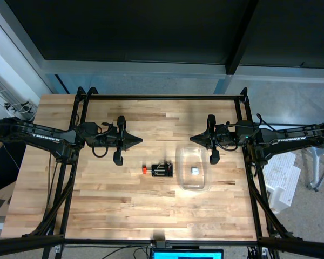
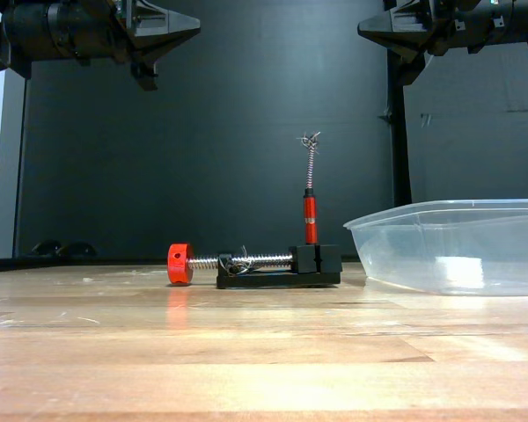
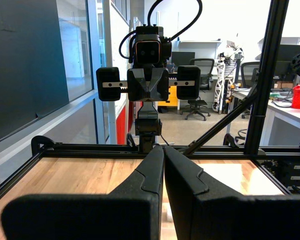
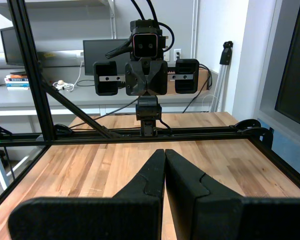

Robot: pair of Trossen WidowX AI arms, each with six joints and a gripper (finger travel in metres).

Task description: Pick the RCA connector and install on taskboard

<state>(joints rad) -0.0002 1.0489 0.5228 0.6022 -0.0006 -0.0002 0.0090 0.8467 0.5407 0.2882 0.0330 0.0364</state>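
Black taskboard (image 1: 162, 170), red knob (image 1: 144, 170) on its left end, sits on the wooden table (image 1: 124, 205) just left of the clear tray (image 1: 193, 188). RCA connector is too small to make out. Above, left gripper (image 1: 139, 141) and right gripper (image 1: 193, 139) hang facing each other, fingers pressed together on both.

Arms: 2, left arm (image 1: 38, 133) and right arm (image 1: 286, 135). Grippers: 2, one per arm. Left gripper (image 1: 137, 141) is up over the table's left half, right gripper (image 1: 194, 138) up over the right half nr the tray's far end; each has 2 fingers, pressed together. Taskboard (image 1: 163, 170): 1, mid-table. Red knob (image 1: 144, 170): 1, at its left end. Upright red post (image 2: 310, 215) w/ coiled wire on top: 1, on the board. Clear tray (image 1: 191, 156): 1, just right of the board. White square piece (image 1: 194, 170): 1, in the tray. Table (image 1: 124, 210): 1.
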